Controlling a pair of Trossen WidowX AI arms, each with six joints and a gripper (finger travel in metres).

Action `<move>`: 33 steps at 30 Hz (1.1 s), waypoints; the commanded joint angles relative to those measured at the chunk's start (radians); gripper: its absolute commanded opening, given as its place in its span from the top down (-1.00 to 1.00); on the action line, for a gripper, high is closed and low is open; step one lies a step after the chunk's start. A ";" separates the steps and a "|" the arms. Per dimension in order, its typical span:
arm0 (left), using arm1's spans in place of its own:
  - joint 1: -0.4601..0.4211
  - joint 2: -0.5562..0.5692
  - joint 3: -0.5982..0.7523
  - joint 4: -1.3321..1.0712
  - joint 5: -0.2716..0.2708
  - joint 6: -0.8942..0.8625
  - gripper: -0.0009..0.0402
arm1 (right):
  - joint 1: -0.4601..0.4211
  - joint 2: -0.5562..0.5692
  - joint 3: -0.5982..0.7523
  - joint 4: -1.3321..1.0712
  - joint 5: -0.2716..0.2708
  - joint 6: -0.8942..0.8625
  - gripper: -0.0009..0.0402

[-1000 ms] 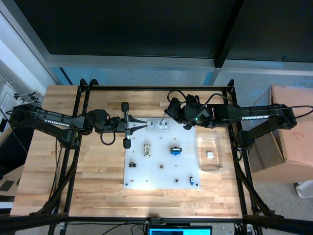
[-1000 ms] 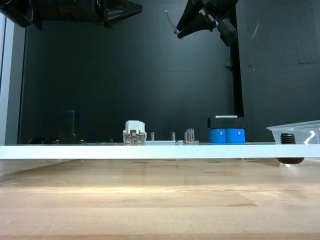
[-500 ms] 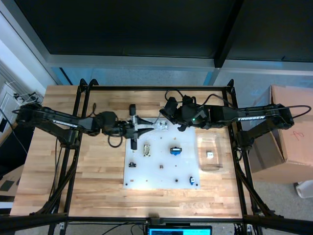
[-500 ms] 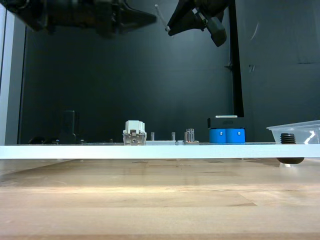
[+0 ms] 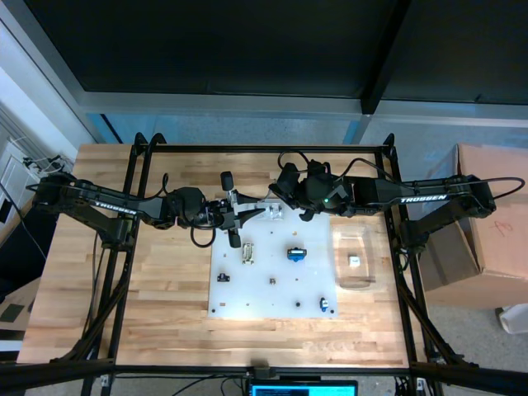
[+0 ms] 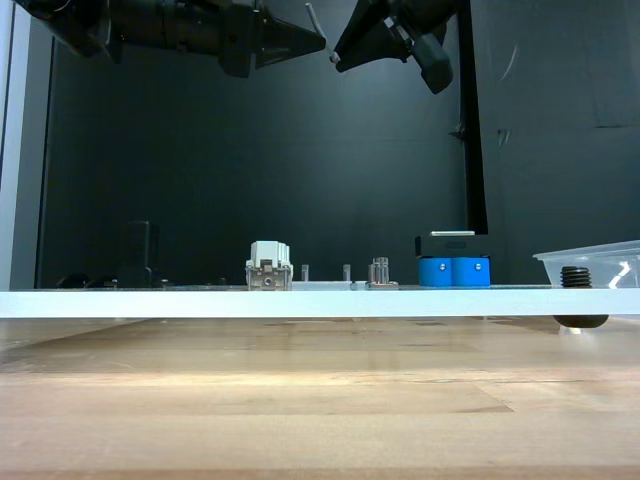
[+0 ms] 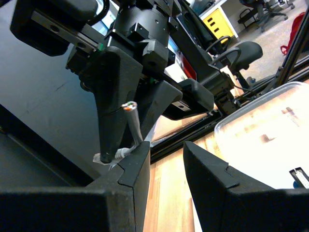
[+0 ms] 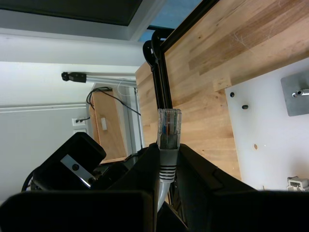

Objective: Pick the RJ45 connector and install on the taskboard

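The RJ45 connector (image 8: 169, 124), a clear plug on a grey boot, is held in my right gripper (image 8: 168, 152), whose fingers are shut on the boot. That gripper (image 5: 278, 196) hangs high over the far edge of the white taskboard (image 5: 272, 289), with the connector clear of any seat. My left gripper (image 5: 252, 211) is open and points at it, tip to tip. In the left wrist view the left fingers (image 7: 137, 166) frame the right gripper, the plug (image 7: 107, 157) showing beneath it and a short cable stub (image 7: 129, 107) above. The low view shows both grippers (image 6: 318, 42) (image 6: 342, 55) well above the board.
A clear tray (image 5: 356, 260) with a small white part stands right of the board. On the board stand a beige connector block (image 6: 268, 268), blue parts (image 6: 453, 270) and small posts (image 6: 379, 270). A black frame surrounds the wooden table (image 5: 148, 297).
My left arm has swung right and its gripper now sits close to the right gripper's tip. The right gripper shifted slightly left, still holding the connector.
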 commanded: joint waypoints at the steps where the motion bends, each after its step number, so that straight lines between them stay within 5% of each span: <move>1: 0.002 -0.002 0.000 0.003 -0.010 0.000 0.50 | 0.001 -0.006 -0.001 -0.004 -0.007 -0.002 0.96; 10: 0.002 -0.002 0.000 0.054 -0.032 -0.005 0.50 | 0.002 -0.024 -0.001 -0.007 -0.004 -0.003 0.96; 16: 0.001 -0.002 0.000 0.084 0.067 -0.005 0.51 | 0.003 -0.025 -0.001 -0.011 -0.002 -0.002 0.96; 25: 0.000 0.001 0.000 0.085 0.077 -0.002 0.51 | 0.003 -0.025 -0.001 -0.005 0.020 0.002 0.96; 33: -0.001 0.001 0.000 0.095 0.077 -0.002 0.80 | 0.003 -0.025 -0.001 -0.005 0.022 0.002 0.96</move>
